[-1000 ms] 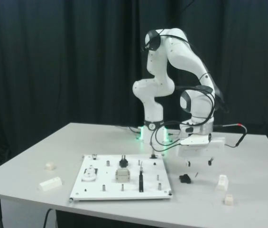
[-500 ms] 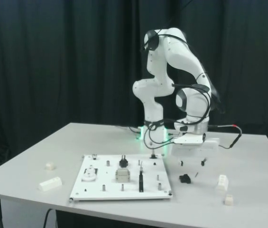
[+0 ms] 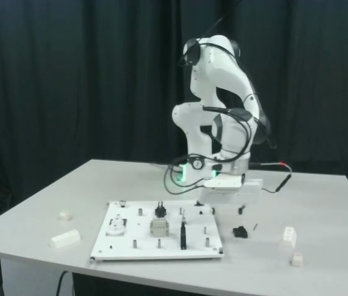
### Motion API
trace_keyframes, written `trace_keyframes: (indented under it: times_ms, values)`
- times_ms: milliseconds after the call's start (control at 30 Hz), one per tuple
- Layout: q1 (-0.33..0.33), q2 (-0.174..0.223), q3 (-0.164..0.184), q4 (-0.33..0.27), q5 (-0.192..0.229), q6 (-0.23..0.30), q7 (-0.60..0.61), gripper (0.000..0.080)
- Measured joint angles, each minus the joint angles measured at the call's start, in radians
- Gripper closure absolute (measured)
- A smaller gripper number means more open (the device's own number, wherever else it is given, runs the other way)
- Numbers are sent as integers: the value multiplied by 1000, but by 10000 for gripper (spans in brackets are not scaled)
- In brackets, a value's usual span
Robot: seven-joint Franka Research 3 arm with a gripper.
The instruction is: Remove round peg 2.
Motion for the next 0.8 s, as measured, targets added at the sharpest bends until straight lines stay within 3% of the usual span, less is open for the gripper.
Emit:
trace_keyframes:
  times_ms: [333,800]
  values:
    - [-63,5,-1,-10,3,-10,-104,3]
    - [-72,44,4,-14,12,10,-117,3]
